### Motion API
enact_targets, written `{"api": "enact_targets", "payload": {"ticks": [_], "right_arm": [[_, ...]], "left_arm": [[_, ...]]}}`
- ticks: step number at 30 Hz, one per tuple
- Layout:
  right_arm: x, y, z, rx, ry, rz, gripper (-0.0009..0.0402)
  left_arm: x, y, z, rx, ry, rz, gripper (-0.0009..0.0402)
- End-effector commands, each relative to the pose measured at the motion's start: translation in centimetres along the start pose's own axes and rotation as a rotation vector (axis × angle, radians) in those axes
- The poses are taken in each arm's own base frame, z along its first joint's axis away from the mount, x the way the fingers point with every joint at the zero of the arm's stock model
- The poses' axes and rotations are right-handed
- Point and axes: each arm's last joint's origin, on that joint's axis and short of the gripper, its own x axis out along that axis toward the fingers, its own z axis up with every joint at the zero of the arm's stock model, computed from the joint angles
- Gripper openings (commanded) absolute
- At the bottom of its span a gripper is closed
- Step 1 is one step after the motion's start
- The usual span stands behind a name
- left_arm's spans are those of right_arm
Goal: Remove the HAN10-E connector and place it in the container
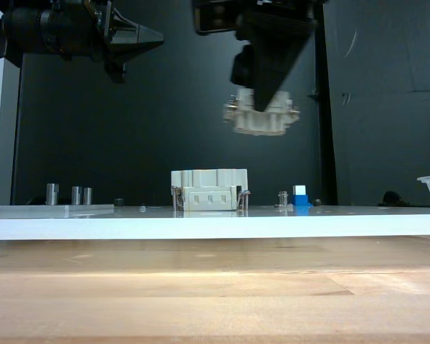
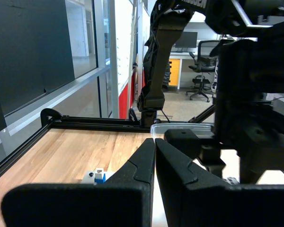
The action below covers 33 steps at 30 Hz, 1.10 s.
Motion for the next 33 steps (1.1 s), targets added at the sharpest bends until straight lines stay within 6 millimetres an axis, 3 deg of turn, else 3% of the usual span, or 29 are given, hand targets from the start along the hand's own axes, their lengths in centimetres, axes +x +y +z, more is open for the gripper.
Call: {"api": "enact_targets", "payload": {"ticks": [1, 18, 33], "right_arm": [[-0.6, -0.3, -1.5, 0.003, -0.002, -0.015, 0.0032], [-2.8, -1.2, -10.0, 0.04, 0.013, -0.011, 0.0032], [-3.5, -1.3, -15.1, 0.061, 0.022, 0.003, 0.0032]], "left_arm": [[0.0, 0.0, 0.0, 0.0, 0.0, 0.0, 0.0], [0.0, 0.0, 0.0, 0.0, 0.0, 0.0, 0.0], [0.0, 0.0, 0.0, 0.0, 0.0, 0.0, 0.0]]}}
